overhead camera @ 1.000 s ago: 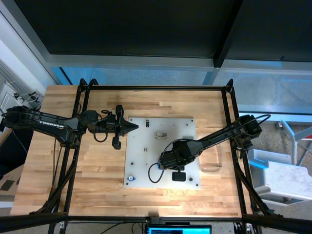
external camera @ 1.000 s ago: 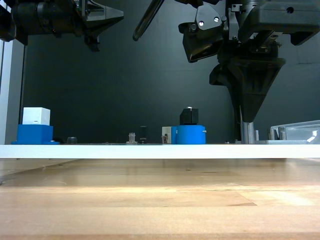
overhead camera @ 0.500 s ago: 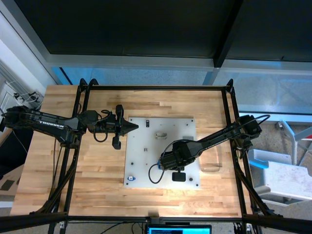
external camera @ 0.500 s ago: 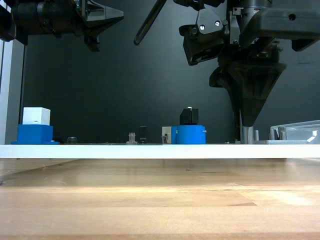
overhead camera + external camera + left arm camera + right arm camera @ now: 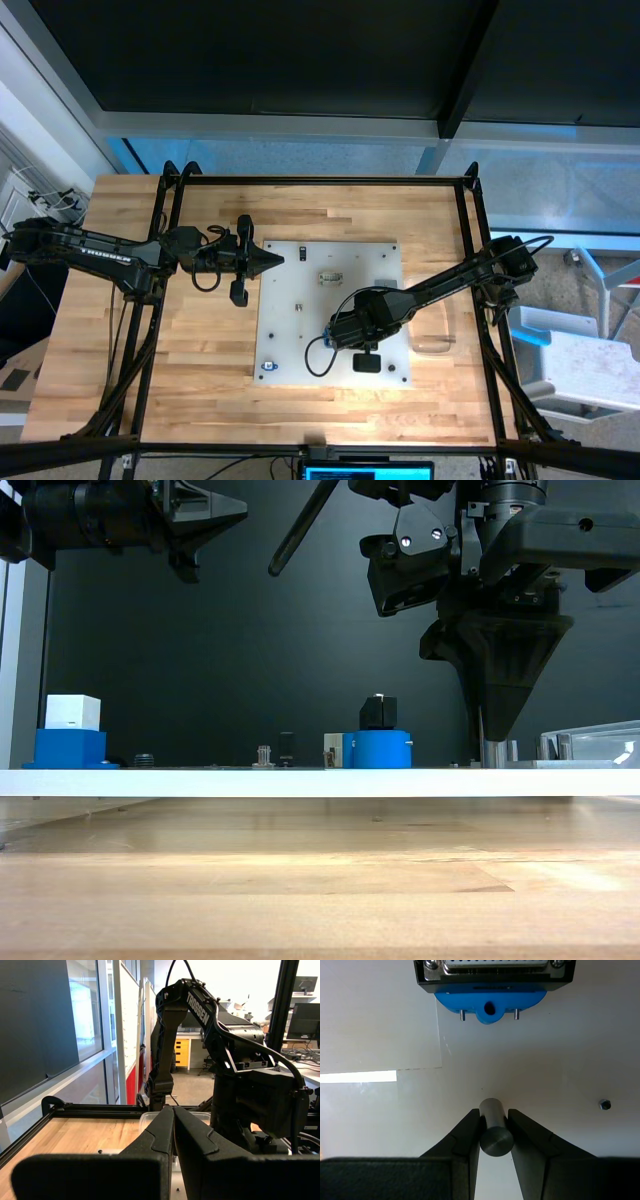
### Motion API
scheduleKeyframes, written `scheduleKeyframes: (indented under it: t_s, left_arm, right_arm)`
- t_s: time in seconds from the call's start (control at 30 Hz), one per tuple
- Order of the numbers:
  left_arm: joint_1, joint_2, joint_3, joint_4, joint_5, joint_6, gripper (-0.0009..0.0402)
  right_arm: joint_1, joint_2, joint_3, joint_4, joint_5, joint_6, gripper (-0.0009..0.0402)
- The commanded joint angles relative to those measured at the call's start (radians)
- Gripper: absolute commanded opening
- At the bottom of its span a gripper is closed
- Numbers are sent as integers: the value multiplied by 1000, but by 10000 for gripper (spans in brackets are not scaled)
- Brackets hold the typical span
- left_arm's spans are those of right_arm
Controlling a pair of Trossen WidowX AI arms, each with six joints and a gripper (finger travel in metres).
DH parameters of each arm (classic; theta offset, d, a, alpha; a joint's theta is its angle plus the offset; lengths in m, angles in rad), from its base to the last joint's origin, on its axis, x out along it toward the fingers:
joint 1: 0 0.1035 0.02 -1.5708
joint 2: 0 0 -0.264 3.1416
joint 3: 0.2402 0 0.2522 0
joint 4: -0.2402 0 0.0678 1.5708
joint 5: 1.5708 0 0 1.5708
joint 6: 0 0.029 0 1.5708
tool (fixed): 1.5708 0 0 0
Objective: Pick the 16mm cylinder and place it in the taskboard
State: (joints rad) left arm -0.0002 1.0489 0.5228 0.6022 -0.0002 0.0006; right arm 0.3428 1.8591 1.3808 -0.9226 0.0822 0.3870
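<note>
The right gripper [image 5: 493, 1119] pinched the cylinder [image 5: 495, 1136] upright near the middle of the board [image 5: 290, 338]. It should descend straight and release only once seated. The left gripper [image 5: 278, 258], pressed together, hung over the board's left edge.

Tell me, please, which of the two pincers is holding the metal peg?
The right pincer, low over the white board, grips the peg; the left pincer hangs high by the board's left edge, shut and empty.

Left arm [image 5: 95, 252] and right arm [image 5: 450, 280]: matte black, white TROSSEN lettering, looped cables. Left gripper [image 5: 276, 258] beside taskboard [image 5: 285, 335], right gripper [image 5: 493, 730] over it.
</note>
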Motion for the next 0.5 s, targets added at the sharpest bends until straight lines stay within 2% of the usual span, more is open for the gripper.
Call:
scheduleKeyframes:
  t_s: [0.03, 0.5]
  left_arm:
    - [0, 0, 0, 0, 0, 0, 0]
    - [0, 0, 0, 0, 0, 0, 0]
  right_arm:
    - [0, 0, -9, 14, -1, 1, 25]
    - [0, 0, -25, 38, -4, 1, 25]
